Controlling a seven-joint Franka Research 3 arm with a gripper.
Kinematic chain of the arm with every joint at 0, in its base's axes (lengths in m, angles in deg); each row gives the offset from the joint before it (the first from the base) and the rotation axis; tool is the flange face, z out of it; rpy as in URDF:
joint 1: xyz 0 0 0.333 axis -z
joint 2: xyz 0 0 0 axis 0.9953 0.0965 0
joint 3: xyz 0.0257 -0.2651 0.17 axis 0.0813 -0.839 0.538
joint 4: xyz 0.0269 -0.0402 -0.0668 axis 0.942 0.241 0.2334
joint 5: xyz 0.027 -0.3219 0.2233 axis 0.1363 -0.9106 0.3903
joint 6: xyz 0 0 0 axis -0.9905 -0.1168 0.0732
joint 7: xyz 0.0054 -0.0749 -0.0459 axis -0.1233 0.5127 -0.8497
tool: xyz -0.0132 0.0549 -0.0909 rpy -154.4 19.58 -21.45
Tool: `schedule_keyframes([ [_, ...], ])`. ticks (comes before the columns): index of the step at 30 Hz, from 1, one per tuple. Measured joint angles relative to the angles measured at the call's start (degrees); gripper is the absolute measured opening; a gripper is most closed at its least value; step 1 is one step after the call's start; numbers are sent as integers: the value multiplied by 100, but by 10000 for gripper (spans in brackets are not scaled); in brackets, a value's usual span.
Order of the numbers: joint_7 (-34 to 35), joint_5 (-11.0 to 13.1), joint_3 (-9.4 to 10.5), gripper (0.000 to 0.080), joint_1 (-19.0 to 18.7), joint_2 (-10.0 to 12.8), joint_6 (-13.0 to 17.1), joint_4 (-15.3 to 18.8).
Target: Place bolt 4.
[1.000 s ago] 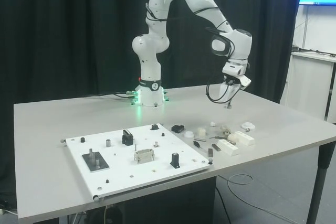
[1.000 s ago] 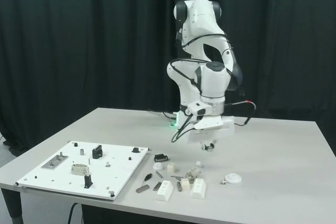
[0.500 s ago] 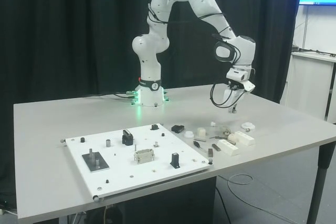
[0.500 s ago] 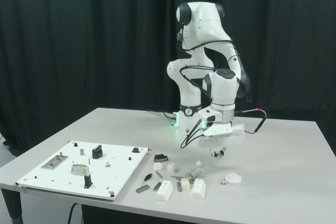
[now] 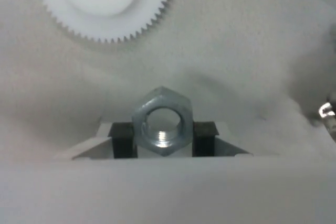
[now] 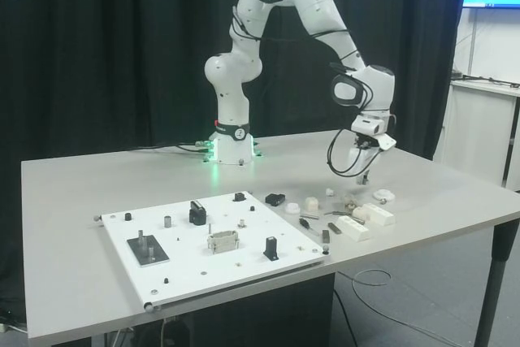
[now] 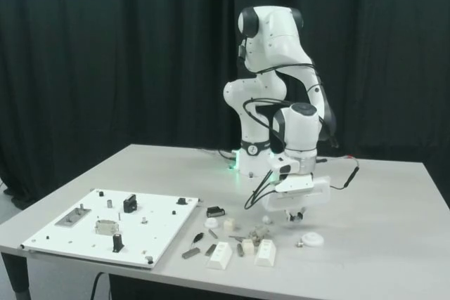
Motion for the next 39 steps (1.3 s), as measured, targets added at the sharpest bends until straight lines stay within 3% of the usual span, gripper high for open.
schedule_keyframes([
  [27,0,10,48,225,4,179,219,-42],
  [28,0,10,48,402,5,179,219,-43],
  [32,0,9,48,402,10,180,219,-51],
  [33,0,9,48,718,12,180,219,-54],
  [38,0,9,48,718,18,180,219,-68],
  [39,0,9,48,783,20,180,219,-71],
])
